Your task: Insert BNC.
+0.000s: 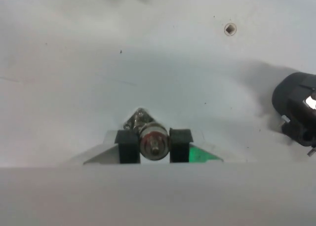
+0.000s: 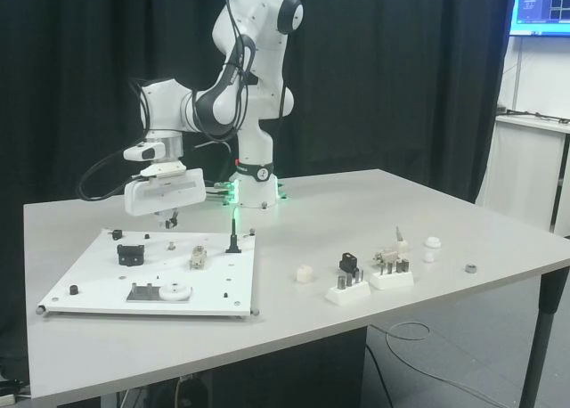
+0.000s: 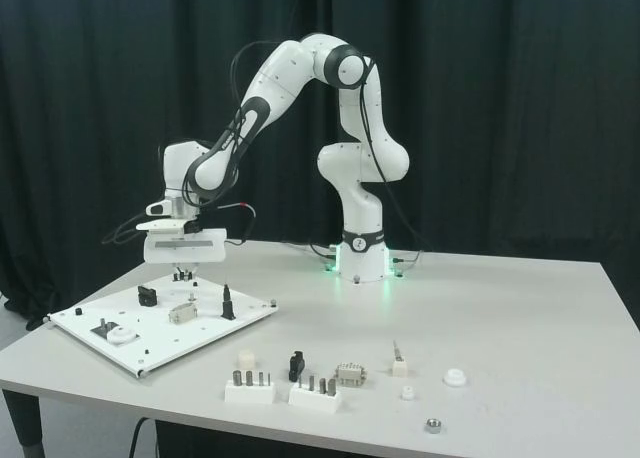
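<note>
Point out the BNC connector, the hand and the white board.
BNC connector (image 1: 154, 143), wrist view, on its round metal face.
hand (image 1: 154, 146), wrist view, midway between the two black fingertips, shut on the connector.
white board (image 2: 98, 270), first room view, on a bare patch of its top.

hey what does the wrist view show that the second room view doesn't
Only the wrist view shows the claw shut on the BNC connector, with a black part on the white board off to one side. Only the second room view shows the whole white arm, the grey table and the small parts along its front edge. Both show the claw over the white board.
</note>
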